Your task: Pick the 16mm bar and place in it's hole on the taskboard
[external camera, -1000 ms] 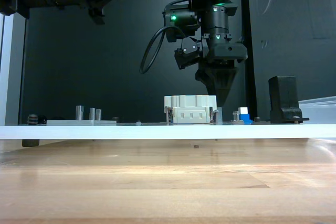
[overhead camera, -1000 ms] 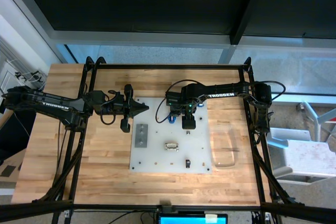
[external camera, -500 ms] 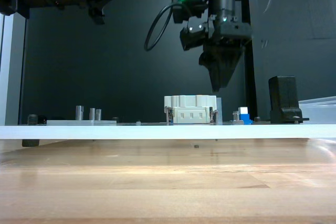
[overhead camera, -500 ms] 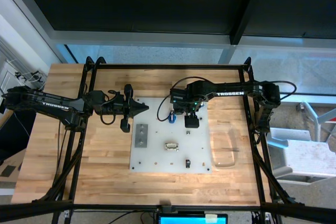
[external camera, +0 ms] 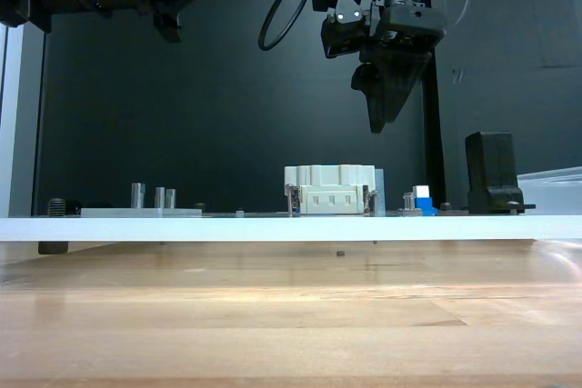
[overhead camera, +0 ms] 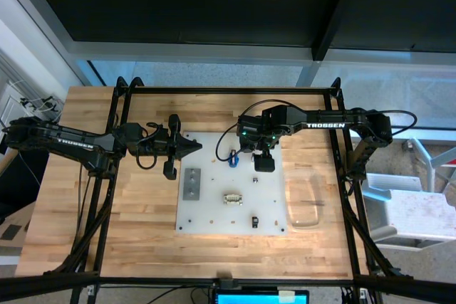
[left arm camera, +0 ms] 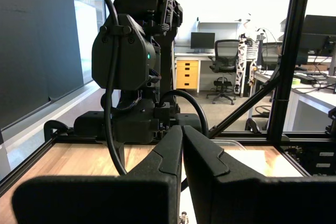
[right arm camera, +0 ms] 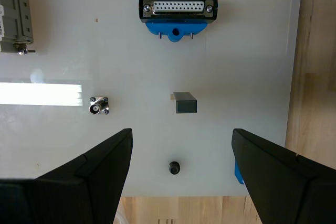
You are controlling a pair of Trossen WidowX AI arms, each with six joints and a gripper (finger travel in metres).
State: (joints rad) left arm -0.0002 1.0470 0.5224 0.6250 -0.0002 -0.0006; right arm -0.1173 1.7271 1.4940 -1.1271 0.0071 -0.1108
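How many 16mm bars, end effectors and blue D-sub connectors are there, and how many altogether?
16mm bar: 1, upright on the board, free
End effectors: 2 (left end effector shut, high over the board's left edge; right end effector open, above the bar)
Blue D-sub connector: 1
Total: 4

A blue connector [right arm camera: 177, 15] is sitting apart from a small silver socket [right arm camera: 99, 105]; I am watching a clear tray [overhead camera: 306, 206] lying on the wooden table [overhead camera: 135, 233].

The right gripper [external camera: 378, 124] has climbed from just above the board [external camera: 273, 227] to well above it, drifting slightly toward its own arm's side. The bar [external camera: 379, 186], partly hidden beneath the gripper's tips a second ago, now stands upright, uncovered and alone.
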